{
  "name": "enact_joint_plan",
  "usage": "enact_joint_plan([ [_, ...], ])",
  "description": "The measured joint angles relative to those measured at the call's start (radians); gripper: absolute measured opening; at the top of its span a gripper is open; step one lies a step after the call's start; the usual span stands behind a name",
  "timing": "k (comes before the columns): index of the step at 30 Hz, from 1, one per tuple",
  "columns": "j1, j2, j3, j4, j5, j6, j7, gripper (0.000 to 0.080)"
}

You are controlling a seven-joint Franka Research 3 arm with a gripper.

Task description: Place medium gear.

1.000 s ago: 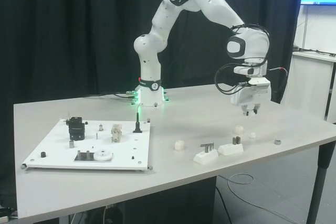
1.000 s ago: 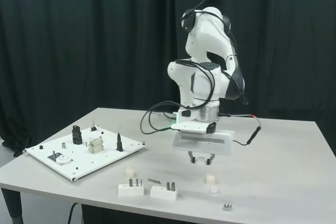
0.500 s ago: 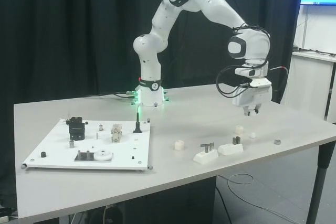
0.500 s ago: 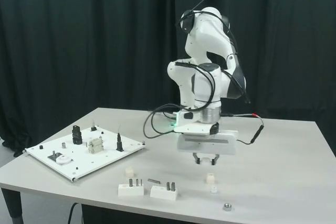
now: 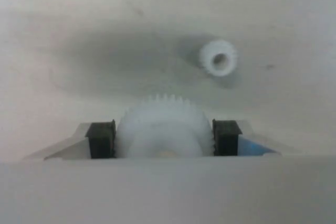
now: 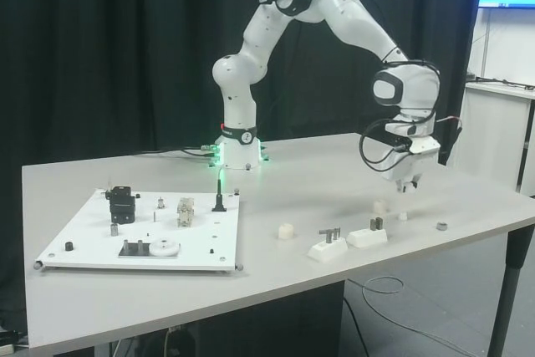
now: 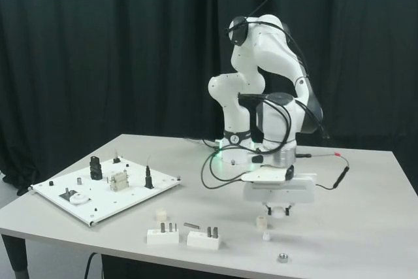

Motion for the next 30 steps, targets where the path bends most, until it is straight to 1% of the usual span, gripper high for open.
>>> enact_joint_plan([
  [5,0.009,0.024,0.023,0.000,0.000,0.024,0.023,0.0396],
  [9,0.019,0.044,0.032,0.000,0.000,0.046,0.028,0.0396],
  [18,0.044,0.078,0.037,0.000,0.000,0.082,0.048,0.0396],
  [30,0.059,0.100,0.043,0.000,-0.001,0.107,0.067,0.0396],
])
